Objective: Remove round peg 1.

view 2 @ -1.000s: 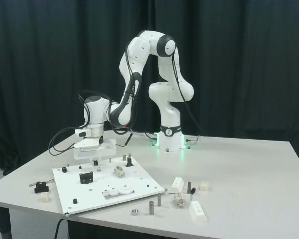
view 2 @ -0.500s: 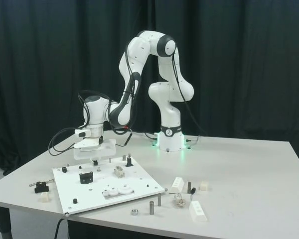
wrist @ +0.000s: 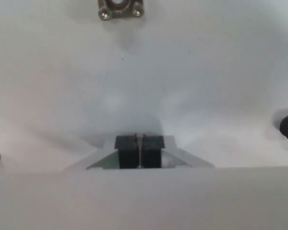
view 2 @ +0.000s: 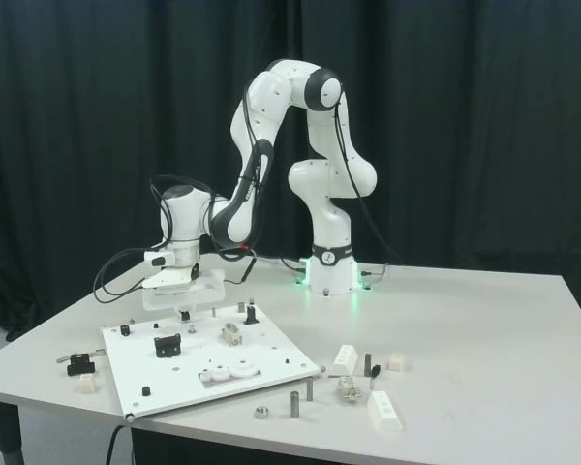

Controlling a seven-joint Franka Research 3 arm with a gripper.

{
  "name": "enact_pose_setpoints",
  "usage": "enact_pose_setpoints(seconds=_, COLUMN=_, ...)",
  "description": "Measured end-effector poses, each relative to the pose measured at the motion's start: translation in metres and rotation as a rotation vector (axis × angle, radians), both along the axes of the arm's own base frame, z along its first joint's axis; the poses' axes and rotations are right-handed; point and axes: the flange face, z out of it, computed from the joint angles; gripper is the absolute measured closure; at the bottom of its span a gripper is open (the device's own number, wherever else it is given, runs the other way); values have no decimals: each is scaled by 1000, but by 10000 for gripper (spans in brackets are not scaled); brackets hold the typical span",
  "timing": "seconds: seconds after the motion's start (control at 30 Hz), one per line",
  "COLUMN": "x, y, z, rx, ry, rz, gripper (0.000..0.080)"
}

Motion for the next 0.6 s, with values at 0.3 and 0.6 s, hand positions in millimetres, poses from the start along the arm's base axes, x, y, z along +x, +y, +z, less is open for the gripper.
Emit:
enact_pose_setpoints(seconds=0.3, x=0, y=-1, z=1, rx=5, ry=5, rz=-3, gripper=783)
enact_pose_setpoints(seconds=0.6, x=0, y=-2, z=2, rx=8, ry=6, rz=-5, gripper=783)
